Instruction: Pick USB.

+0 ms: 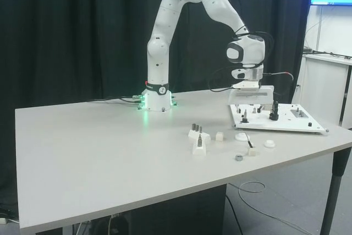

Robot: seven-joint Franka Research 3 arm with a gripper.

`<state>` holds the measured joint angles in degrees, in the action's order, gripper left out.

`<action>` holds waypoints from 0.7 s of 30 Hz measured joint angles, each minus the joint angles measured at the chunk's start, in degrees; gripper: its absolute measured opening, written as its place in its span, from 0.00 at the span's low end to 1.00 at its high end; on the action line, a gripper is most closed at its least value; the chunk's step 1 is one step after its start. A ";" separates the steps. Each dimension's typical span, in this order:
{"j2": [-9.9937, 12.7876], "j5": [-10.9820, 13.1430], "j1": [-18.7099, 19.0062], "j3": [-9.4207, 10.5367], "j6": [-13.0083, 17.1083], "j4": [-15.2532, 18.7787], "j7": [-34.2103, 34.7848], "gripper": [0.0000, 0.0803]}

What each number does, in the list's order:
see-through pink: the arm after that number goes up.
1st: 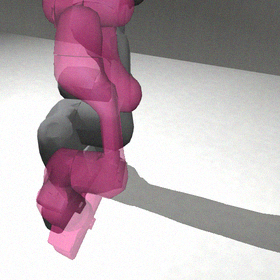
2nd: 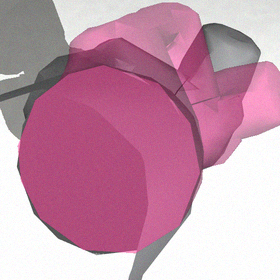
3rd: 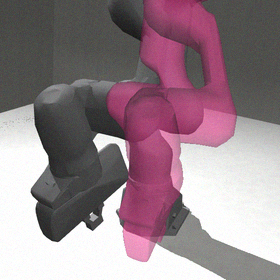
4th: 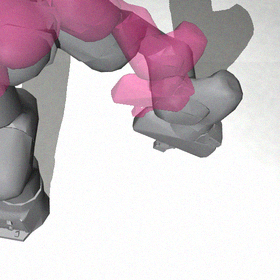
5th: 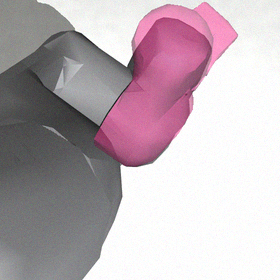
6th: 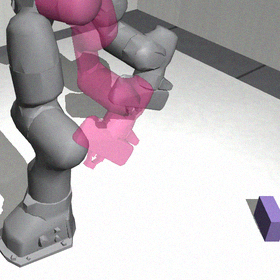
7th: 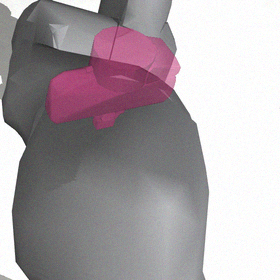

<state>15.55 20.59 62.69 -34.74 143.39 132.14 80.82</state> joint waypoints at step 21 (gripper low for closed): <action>-0.99 -1.01 -1.02 -1.08 -0.41 0.00 -2.40 1.00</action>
<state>14.56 19.57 61.67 -35.82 142.98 132.14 78.43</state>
